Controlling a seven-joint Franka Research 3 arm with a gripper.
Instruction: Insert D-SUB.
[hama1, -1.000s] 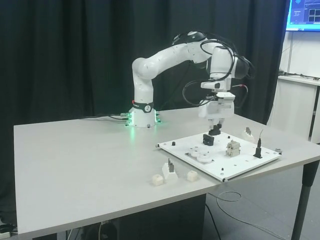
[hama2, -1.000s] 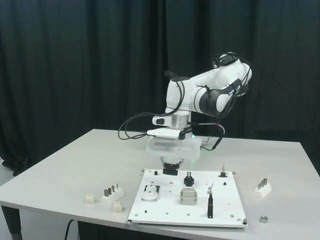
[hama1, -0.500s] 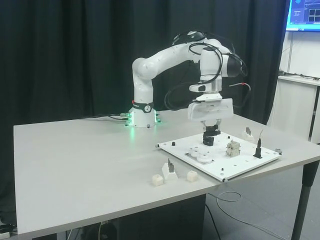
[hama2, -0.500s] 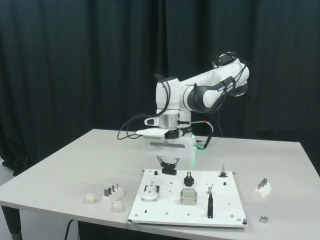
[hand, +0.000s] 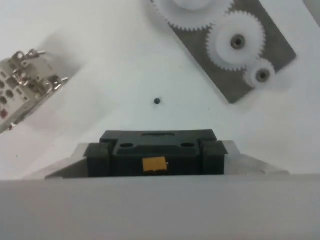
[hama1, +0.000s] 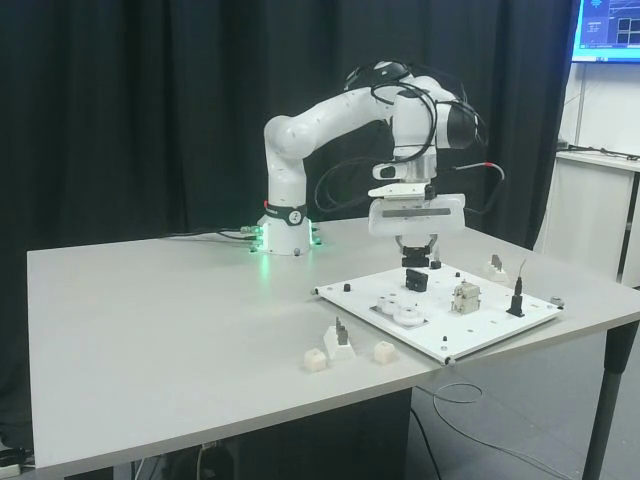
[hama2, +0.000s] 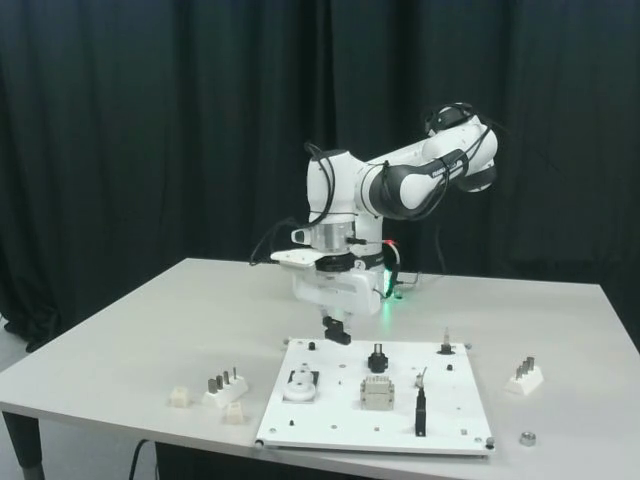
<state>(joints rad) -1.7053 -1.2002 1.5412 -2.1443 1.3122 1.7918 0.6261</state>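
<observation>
My gripper (hama1: 418, 262) (hama2: 337, 334) hangs a little above the far part of the white board (hama1: 497, 325) (hama2: 330, 425). It is shut on a black D-SUB plug (hand: 157, 156), which in the wrist view sits between the two fingers (hand: 62, 169) with a small tag on its face. The grey metal socket block (hand: 22, 85) (hama1: 465, 297) (hama2: 376, 392) stands on the board, off to one side of the plug. A black fitting (hama1: 416, 281) stands on the board just below the gripper in the first room view.
White gears (hand: 235, 40) (hama1: 405, 311) (hama2: 299, 385) sit on a grey plate on the board. A black upright plug (hama1: 517, 301) (hama2: 420, 414) stands near the board's edge. Small white blocks (hama1: 340, 346) (hama2: 222, 385) lie on the table beside the board, another (hama2: 525, 375) on the other side.
The wrist has turned about its upright axis and the hand has shifted slightly sideways over the board's far part. The black plug has stayed in the gripper throughout.
</observation>
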